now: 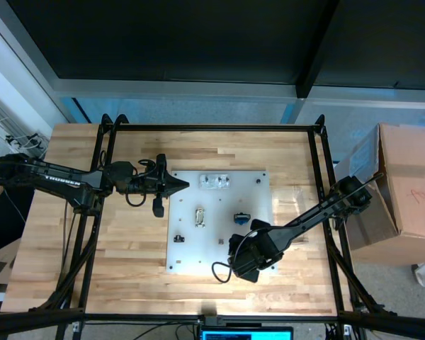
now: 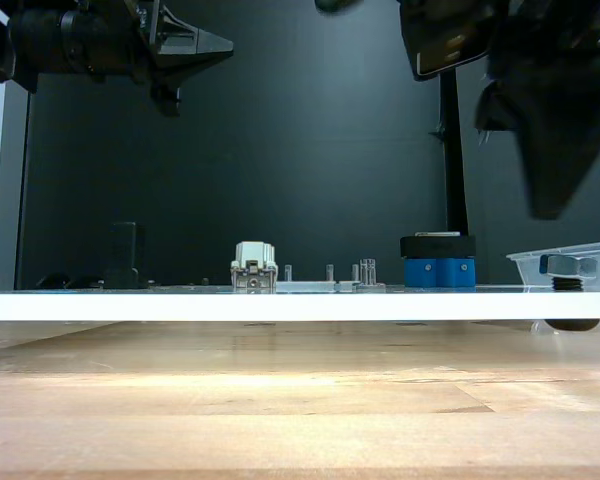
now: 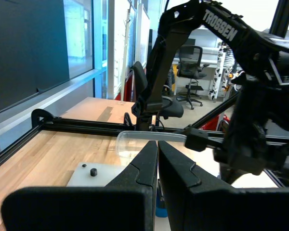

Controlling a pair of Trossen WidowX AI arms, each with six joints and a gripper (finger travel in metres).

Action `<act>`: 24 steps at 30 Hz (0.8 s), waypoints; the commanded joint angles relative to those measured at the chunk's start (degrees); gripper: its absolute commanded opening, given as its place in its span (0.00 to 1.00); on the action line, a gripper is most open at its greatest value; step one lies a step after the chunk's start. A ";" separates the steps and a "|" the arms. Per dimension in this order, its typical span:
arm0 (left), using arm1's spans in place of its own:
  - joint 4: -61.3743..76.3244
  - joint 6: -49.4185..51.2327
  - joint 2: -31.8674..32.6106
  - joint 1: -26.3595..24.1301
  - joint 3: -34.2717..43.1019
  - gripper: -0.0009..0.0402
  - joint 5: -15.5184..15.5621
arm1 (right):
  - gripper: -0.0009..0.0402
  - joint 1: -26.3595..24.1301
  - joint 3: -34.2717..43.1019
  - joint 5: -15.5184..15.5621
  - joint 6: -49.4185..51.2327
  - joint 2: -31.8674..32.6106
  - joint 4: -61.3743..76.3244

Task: Unfasten the M12 nut and place it in the container

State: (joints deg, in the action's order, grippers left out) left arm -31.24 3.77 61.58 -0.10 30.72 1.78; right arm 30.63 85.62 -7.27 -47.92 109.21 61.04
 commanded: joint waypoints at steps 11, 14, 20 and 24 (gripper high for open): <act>-0.07 -0.02 0.02 0.02 0.00 0.02 -0.04 | 0.13 -0.02 4.31 2.99 -13.81 0.09 -0.04; -0.11 -0.02 0.02 0.02 0.00 0.02 -0.07 | 0.23 -0.07 4.31 3.04 -15.30 0.98 -0.22; -0.09 -0.02 0.02 0.02 0.00 0.02 -0.07 | 0.46 -0.26 4.28 3.02 -17.77 3.26 -1.25; -0.09 -0.02 0.02 0.02 0.00 0.02 -0.07 | 0.60 -0.46 4.17 3.91 -18.36 4.96 -1.79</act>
State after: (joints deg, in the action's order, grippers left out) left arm -31.31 3.75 61.58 -0.10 30.72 1.74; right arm 30.22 89.91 -3.55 -65.93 113.69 59.29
